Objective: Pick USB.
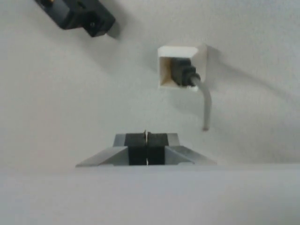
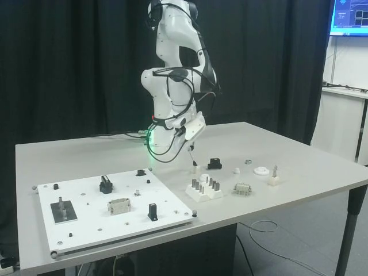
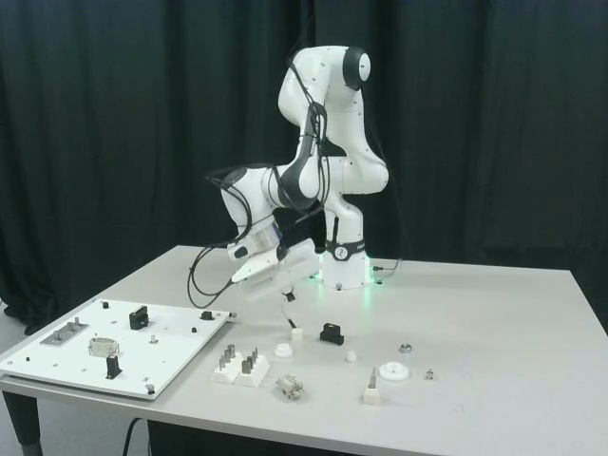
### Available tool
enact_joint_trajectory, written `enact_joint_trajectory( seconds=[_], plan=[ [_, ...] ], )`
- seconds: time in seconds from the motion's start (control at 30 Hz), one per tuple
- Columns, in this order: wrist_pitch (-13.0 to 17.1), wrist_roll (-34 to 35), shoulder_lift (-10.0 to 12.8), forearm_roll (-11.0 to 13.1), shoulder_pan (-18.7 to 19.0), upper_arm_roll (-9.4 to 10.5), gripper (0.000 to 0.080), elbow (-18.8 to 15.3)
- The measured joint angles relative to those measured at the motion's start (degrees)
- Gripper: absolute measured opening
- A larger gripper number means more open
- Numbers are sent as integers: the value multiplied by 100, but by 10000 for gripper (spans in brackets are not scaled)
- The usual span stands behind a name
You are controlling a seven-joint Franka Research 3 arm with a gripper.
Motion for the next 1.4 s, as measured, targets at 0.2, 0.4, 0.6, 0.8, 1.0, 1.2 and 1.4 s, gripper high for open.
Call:
enact_joint_trajectory(
  seconds=[0.2,0.4,0.6,0.8,1.0,1.2,1.4],
  plan=[
    [-170,244,-239,-235,0,-4,2,11],
    [-270,455,-390,-361,2,-3,2,14],
    [-319,553,-473,-385,3,-3,2,14],
    [-329,553,-503,-417,3,-1,2,14],
    [-329,546,-515,-460,15,0,2,14],
    [-329,547,-516,-460,16,0,2,14],
    [-311,547,-522,-460,16,0,2,35]
  ],
)
